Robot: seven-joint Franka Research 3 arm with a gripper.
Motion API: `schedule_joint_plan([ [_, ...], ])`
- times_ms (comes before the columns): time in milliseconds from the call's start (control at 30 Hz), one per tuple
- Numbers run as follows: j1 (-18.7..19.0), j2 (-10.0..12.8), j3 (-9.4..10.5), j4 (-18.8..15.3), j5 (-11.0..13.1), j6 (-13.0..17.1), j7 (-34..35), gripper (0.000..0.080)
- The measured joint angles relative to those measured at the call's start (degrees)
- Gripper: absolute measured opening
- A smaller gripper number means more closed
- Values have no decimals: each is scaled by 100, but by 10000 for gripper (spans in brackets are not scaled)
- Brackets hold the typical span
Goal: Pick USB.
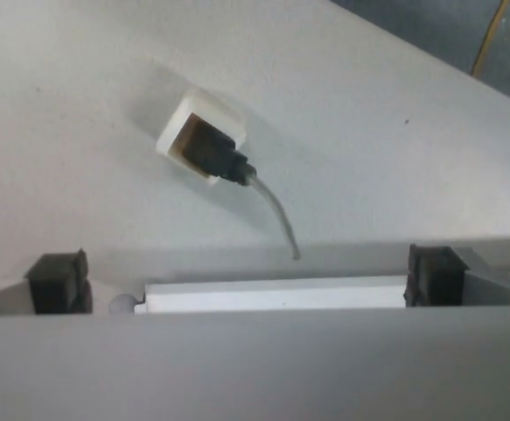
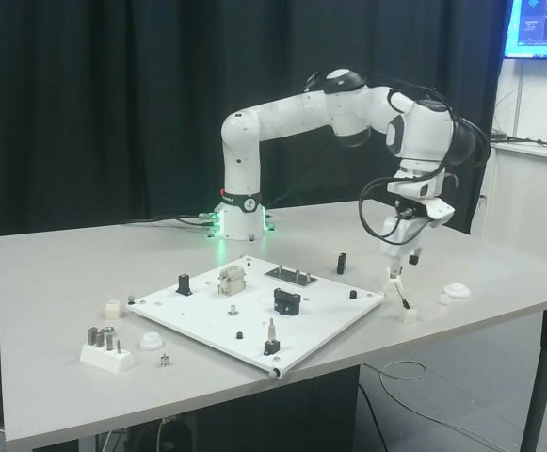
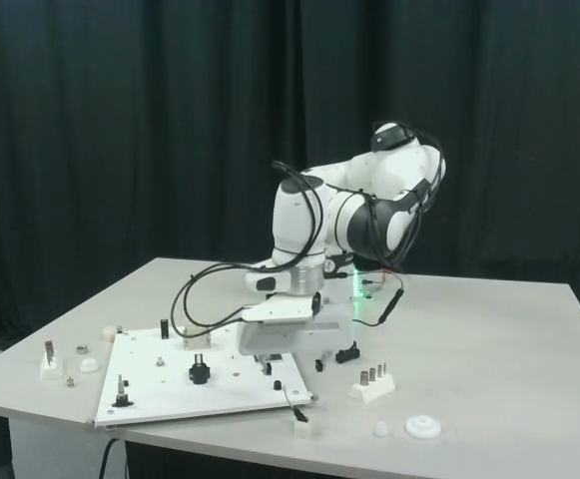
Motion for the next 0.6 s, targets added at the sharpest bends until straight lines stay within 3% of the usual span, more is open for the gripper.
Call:
schedule_joint_plan([
  [600, -44, -71, -105, 109, 73, -139, 505, 800],
])
